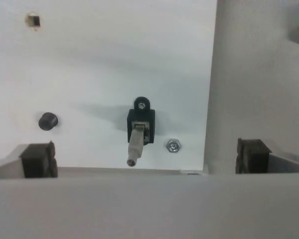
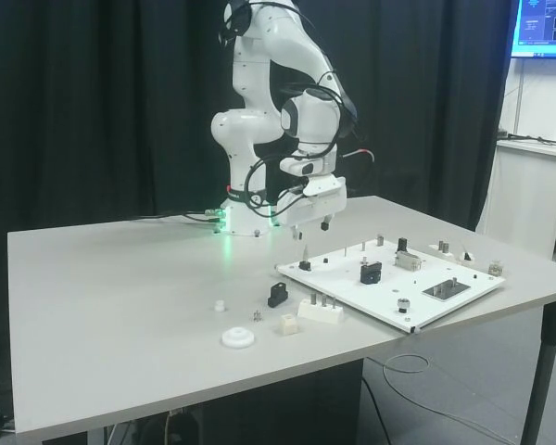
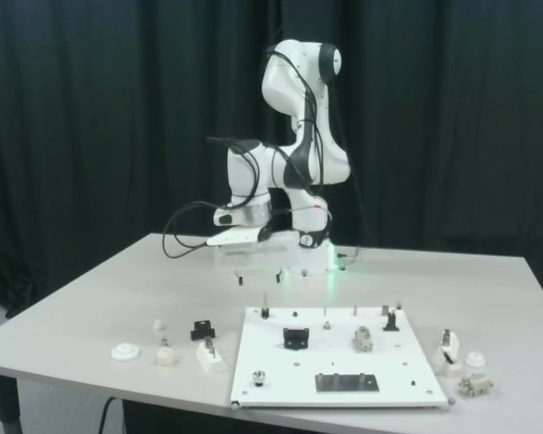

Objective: Pick BNC.

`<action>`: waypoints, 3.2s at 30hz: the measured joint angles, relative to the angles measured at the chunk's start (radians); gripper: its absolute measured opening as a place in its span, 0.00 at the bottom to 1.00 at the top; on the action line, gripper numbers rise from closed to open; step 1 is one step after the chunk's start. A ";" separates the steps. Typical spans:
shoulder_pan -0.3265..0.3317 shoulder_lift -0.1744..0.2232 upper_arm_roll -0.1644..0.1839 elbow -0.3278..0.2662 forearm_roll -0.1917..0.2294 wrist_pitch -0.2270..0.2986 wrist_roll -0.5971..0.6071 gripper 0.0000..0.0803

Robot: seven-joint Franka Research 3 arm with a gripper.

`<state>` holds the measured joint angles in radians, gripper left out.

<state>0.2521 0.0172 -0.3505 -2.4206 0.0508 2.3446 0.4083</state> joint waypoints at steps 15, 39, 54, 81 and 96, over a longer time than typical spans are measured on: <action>0.010 -0.001 0.010 0.017 0.000 0.001 0.054 1.00; 0.002 0.008 -0.015 0.070 -0.060 0.056 0.082 1.00; -0.070 0.116 -0.079 0.193 -0.078 0.120 0.073 1.00; -0.216 0.324 -0.079 0.304 0.184 0.153 -0.076 1.00; -0.232 0.434 -0.079 0.395 0.342 0.158 -0.159 1.00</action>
<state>0.0206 0.4515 -0.4295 -2.0259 0.3930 2.5029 0.2492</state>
